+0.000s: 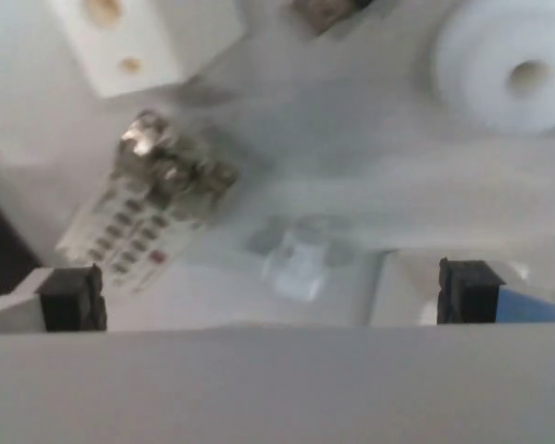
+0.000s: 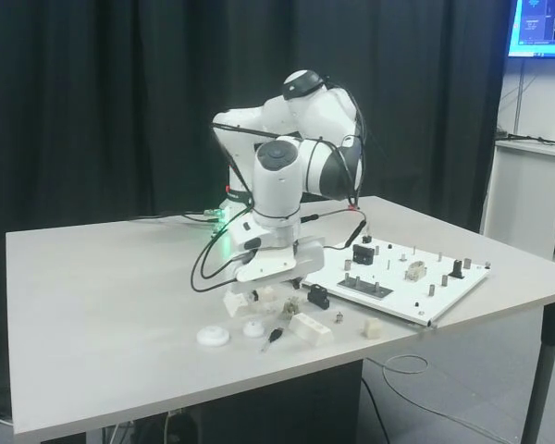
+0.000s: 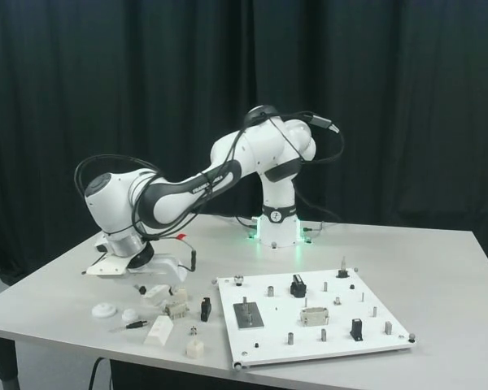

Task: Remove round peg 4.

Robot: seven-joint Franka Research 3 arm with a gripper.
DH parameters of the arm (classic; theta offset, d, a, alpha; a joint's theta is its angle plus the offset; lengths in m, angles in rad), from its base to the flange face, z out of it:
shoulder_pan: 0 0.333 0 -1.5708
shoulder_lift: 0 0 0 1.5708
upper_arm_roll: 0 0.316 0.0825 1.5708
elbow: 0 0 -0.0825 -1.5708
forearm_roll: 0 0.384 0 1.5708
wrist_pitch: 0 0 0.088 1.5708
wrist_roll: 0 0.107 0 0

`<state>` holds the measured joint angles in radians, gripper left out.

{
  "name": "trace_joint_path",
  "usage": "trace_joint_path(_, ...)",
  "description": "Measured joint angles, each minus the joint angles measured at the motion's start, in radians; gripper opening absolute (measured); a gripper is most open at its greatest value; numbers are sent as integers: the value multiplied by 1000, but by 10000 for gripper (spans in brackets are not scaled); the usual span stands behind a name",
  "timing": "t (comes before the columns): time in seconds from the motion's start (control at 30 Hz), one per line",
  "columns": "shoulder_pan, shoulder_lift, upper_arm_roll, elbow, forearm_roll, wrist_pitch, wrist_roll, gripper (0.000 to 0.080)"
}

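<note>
Wrist view, nearest first. The gripper [image 1: 270, 294] is released: its two black pads [image 1: 71, 298] stand wide apart with nothing between them. It hangs low over loose parts on the grey table [image 2: 102, 277]. A small white piece [image 1: 301, 259] lies just beyond the gap between the pads. Farther on lies a connector [image 1: 157, 194] with metal at one end. Beyond that are a white disc [image 1: 513, 69] with a centre hole and a white block [image 1: 139, 37] with two holes.

Room views. The arm [image 3: 195, 183] reaches away from its base, so the gripper is beside the white board [image 3: 317, 317], not above it. The task's peg is presumably one of the short upright pegs [image 3: 271, 290] still seated on that board, well apart from the gripper. Which one is number 4 cannot be told from these views.

Hazards, as judged:
- Closing here would take a loose part instead of the peg, because nothing belonging to the task lies under the gripper.
- Moving to the board at this low height could sweep the loose parts or catch the board's edge.
- The pegs look much alike and stand near taller fittings, so the wrong peg could be gripped or a neighbour knocked.
- An off-centre grip or a tilted pull could jam the peg in its hole or lift the board.
</note>
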<state>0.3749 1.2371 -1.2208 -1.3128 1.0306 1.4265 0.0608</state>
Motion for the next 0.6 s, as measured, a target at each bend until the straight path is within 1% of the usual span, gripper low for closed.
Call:
trace_joint_path(0.17, 51, 0, -28, -39, 1, -22, 7, 800)
trace_joint_path(0.33, 118, 0, -63, -105, 18, -25, 7, 800)
trace_joint_path(0.47, 187, 8, -106, -178, 53, -25, 7, 800)
trace_joint_path(0.6, 265, 36, -167, -260, 109, -25, 5, 800)
